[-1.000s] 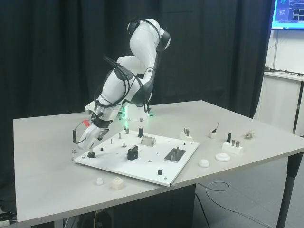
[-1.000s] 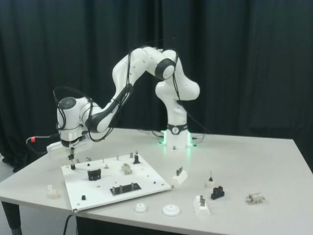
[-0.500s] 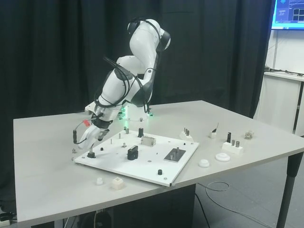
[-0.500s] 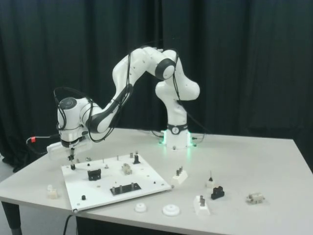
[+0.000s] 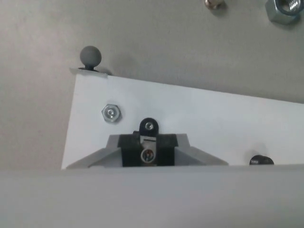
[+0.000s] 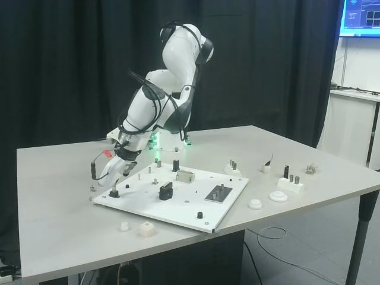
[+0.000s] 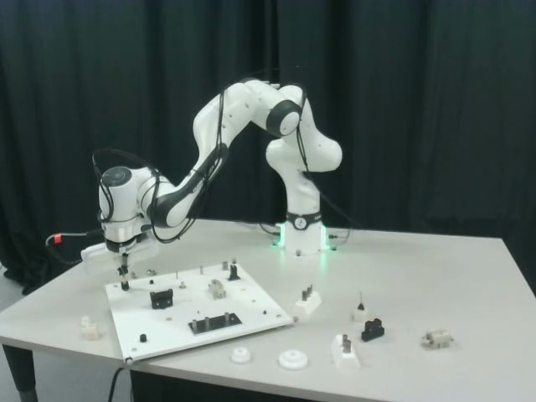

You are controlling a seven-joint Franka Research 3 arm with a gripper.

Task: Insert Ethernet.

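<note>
My gripper [image 5: 147,156] is shut on a small black plug [image 5: 147,151] with a metal front, held between the grey fingers [image 5: 97,159]. It hangs just above the near-left corner of the white board [image 5: 199,114], beside a hex nut [image 5: 112,113]. The room views show the gripper [image 6: 113,179] [image 7: 124,266] pointing down over that corner of the board [image 6: 178,205] [image 7: 176,322]. The plug's black tip [image 7: 125,286] is at or just above the board; contact cannot be told. A small grey box-shaped part [image 6: 185,176] [image 7: 216,289] stands further in on the board.
A black block [image 6: 165,191], a dark plate with pegs [image 6: 218,194] and small studs stand on the board. Just off its corner sits a grey ball [image 5: 90,56]. Loose nuts [image 5: 282,9] lie on the table, with white parts in front [image 6: 145,228] and to the right [image 6: 278,196].
In the second room view the hand has risen very slightly over the board's corner. Otherwise nothing has visibly moved, and the plug stays in the gripper.
</note>
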